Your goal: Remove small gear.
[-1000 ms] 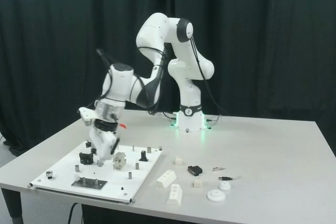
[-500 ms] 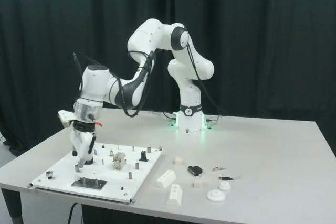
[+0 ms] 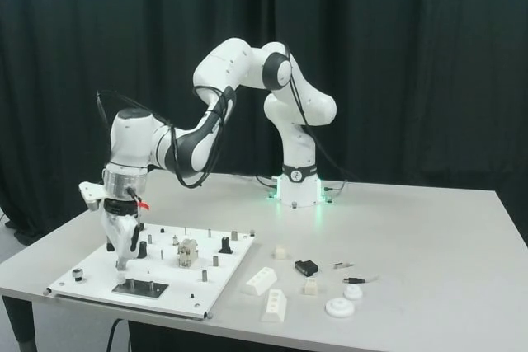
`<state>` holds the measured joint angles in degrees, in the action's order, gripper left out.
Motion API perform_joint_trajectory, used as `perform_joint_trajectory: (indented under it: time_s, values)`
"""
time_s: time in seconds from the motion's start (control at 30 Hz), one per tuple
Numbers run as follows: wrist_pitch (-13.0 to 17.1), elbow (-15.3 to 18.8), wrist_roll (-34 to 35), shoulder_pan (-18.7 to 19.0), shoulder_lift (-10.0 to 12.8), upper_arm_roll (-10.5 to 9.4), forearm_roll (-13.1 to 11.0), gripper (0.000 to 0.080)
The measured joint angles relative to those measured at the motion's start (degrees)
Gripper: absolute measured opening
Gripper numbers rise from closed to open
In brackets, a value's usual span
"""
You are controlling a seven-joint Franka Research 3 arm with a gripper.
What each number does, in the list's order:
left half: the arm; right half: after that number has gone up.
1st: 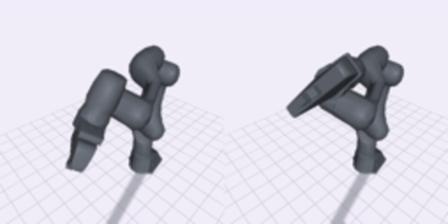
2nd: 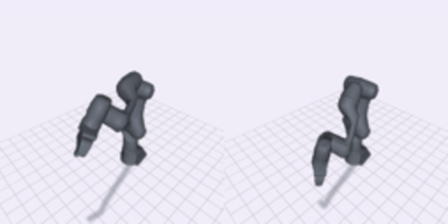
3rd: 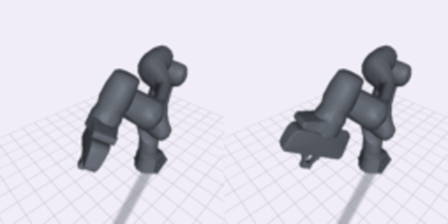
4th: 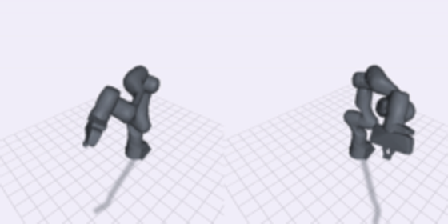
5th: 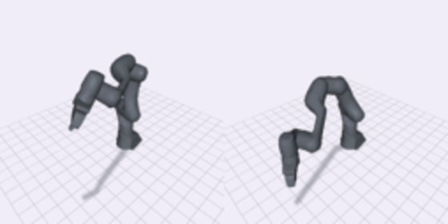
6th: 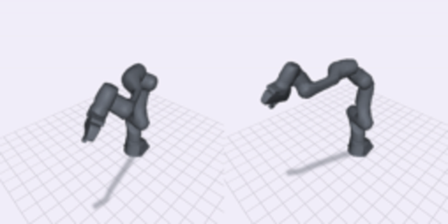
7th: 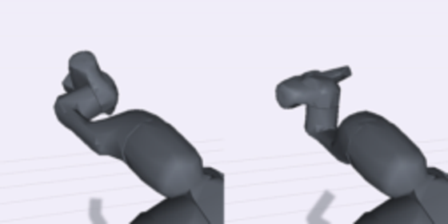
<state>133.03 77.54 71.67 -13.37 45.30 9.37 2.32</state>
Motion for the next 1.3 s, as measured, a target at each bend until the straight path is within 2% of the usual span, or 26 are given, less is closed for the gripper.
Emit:
perform_joint_trajectory:
  time_s: [0.33,0.73,1.3]
  values:
    - [-2.85,-1.82,-2.31,-0.25,1.99,0.01,-1.97,0.0800]
    - [-3.25,-2.00,-3.24,-0.27,2.86,0.06,-4.34,0.0800]
    - [-4.33,-3.73,-3.29,-0.30,4.22,0.37,-4.48,0.0800]
